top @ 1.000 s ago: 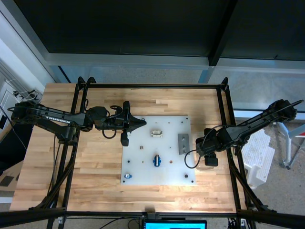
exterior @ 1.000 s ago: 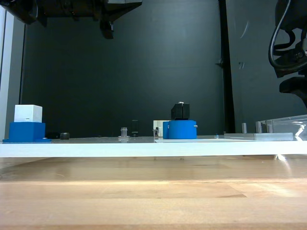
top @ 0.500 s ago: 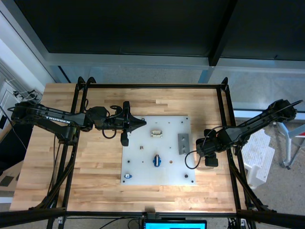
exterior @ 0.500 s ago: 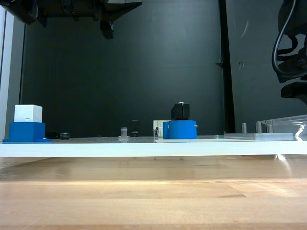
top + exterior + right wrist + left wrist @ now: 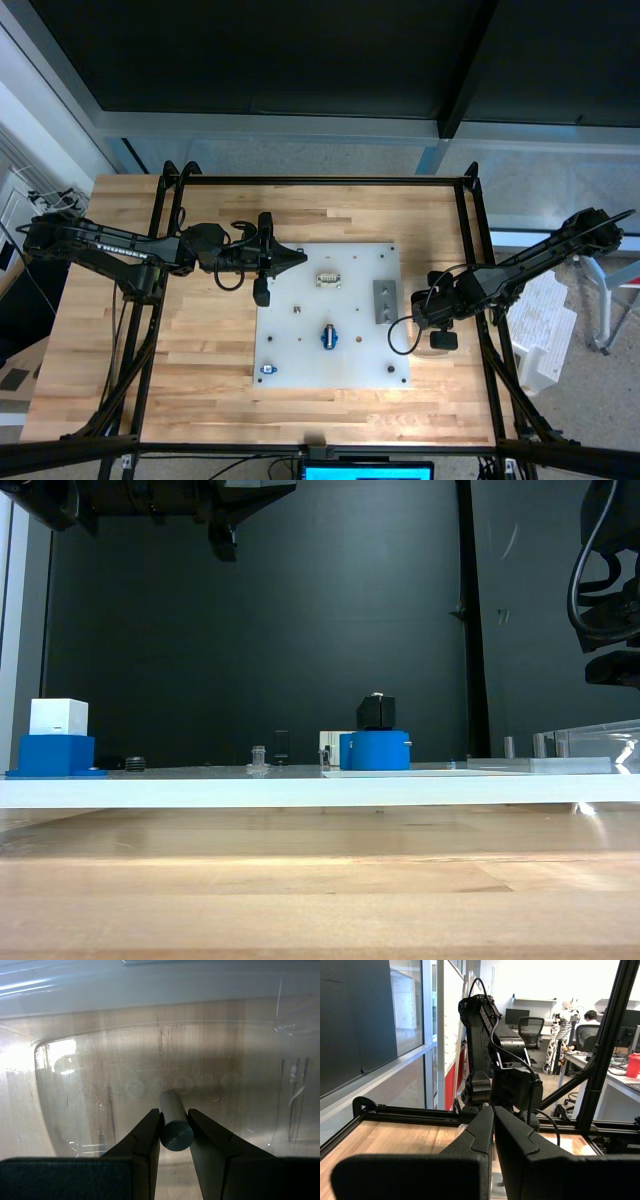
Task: Pick the 16mm cylinder and install on the taskboard
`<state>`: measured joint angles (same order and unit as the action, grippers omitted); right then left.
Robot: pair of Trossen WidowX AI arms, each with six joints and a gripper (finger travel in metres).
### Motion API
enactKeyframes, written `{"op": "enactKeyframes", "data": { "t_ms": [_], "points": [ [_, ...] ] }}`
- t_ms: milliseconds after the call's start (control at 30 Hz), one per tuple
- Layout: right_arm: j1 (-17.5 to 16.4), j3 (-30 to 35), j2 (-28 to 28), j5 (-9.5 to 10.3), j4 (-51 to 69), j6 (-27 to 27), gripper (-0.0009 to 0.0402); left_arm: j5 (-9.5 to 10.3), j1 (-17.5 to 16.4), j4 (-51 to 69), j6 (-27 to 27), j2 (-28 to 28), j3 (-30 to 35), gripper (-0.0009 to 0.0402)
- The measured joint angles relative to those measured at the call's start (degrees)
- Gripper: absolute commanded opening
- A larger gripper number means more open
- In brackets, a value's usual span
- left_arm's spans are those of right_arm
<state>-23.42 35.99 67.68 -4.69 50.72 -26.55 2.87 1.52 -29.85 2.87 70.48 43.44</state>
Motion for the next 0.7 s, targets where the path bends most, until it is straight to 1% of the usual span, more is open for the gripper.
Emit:
{"op": "enactKeyframes", "data": {
  "t_ms": [100, 267, 700],
  "points": [
    [-0.07, 0.00, -0.02, 0.00, -0.04, 0.00, -0.0001, 0.00, 0.00, 0.02, 0.00, 0.00, 0.00, 0.0001],
    [-0.11, 0.59, -0.04, 0.44, 0.07, -0.02, 0.0005, 0.00, 0.00, 0.02, 0.00, 0.00, 0.00, 0.0001],
    [-0.13, 6.54, -0.17, 0.39, 4.07, -0.22, 0.0004, 0.00, 0.00, 0.02, 0.02, 0.00, 0.00, 0.0001]
  ]
}}
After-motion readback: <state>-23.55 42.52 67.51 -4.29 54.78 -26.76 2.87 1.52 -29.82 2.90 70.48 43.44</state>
